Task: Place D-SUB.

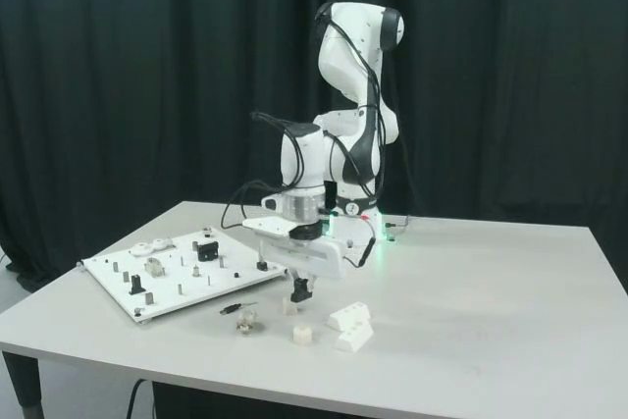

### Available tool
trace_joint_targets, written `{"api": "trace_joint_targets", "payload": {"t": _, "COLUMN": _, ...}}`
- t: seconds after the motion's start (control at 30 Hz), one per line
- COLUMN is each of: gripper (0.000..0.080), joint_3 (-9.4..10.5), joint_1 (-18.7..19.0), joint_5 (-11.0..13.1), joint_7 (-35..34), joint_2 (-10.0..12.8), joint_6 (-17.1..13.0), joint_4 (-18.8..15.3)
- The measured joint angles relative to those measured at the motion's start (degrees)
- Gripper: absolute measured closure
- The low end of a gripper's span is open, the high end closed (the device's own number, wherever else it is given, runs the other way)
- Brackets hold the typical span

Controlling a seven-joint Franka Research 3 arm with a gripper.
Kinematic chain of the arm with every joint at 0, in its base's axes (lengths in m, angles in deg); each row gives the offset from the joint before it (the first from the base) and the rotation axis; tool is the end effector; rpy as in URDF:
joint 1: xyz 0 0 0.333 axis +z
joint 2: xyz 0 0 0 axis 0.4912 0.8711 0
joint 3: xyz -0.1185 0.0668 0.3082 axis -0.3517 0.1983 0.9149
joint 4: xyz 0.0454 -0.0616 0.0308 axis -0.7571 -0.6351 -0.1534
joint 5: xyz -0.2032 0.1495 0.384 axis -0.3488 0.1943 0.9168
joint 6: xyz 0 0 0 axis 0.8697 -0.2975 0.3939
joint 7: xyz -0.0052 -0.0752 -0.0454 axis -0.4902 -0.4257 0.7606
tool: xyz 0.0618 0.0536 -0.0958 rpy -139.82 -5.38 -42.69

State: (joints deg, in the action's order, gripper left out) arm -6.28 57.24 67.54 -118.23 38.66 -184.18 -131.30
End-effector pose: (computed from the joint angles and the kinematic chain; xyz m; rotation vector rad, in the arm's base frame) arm 0.5759 -0.0169 0.1982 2.6404 -1.6824 0.0623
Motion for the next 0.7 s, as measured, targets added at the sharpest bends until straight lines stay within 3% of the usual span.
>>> {"api": "trace_joint_targets", "payload": {"t": 0.43, "gripper": 0.0647, "joint_3": 1.16, "joint_1": -0.78, "joint_5": 0.25, "joint_7": 1.14, "joint_2": 3.24, "joint_6": 0.02, "joint_4": 1.31}}
{"api": "trace_joint_targets", "payload": {"t": 0.7, "gripper": 0.0647, "joint_3": 3.12, "joint_1": -2.57, "joint_5": 1.83, "joint_7": 2.63, "joint_2": 4.51, "joint_6": 0.07, "joint_4": 1.86}}
